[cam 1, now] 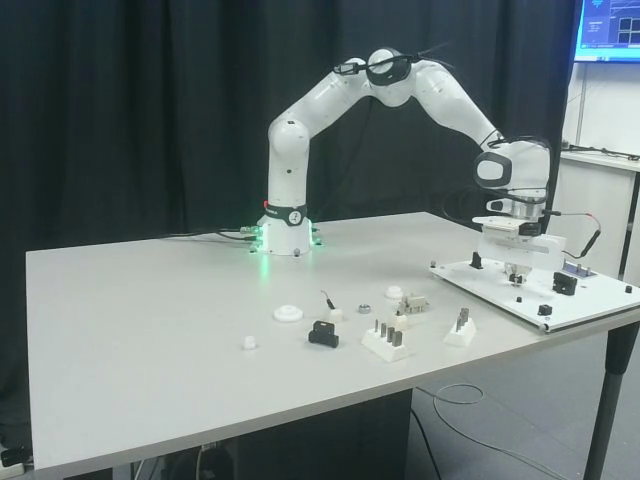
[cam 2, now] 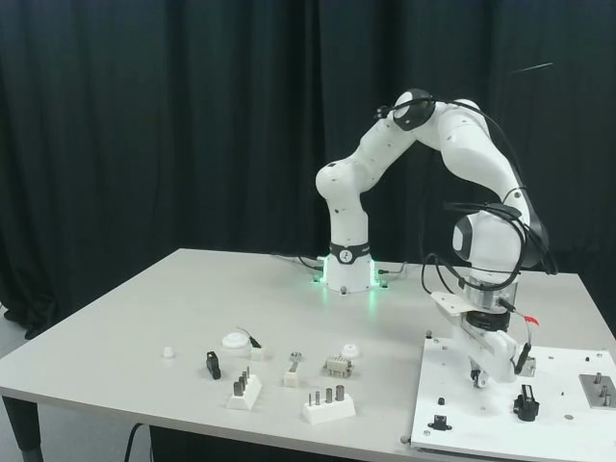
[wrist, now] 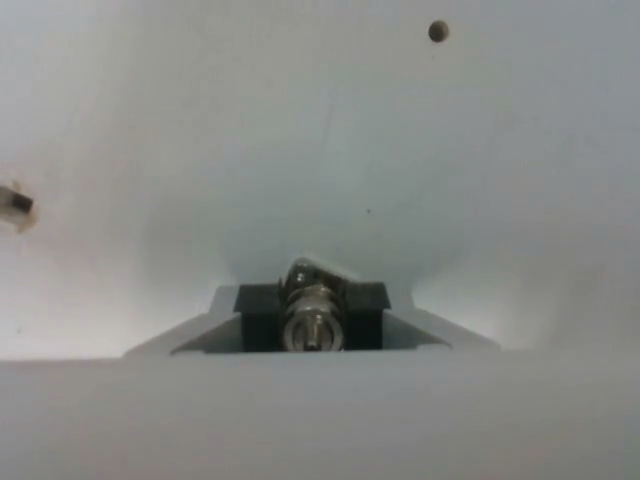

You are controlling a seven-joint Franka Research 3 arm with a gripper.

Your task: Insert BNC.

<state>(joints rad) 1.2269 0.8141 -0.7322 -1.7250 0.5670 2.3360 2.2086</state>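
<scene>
Black curtains back the grey desk (cam 1: 150, 300), where the white robot arm (cam 1: 340, 95) reaches over the white rectangular board (cam 2: 539, 423) lying at the desk's corner. Its gripper (wrist: 314, 335) hangs low above the board, pinching the metallic cylindrical BNC connector (wrist: 313, 310) between black pads (wrist: 258, 315). In the wrist view the connector's long axis runs along the fingers, its open mating end pointing down toward the board's surface. Small white fixture blocks (cam 1: 388, 340) with upright pins stand near the desk's front edge, well apart from the board.
</scene>
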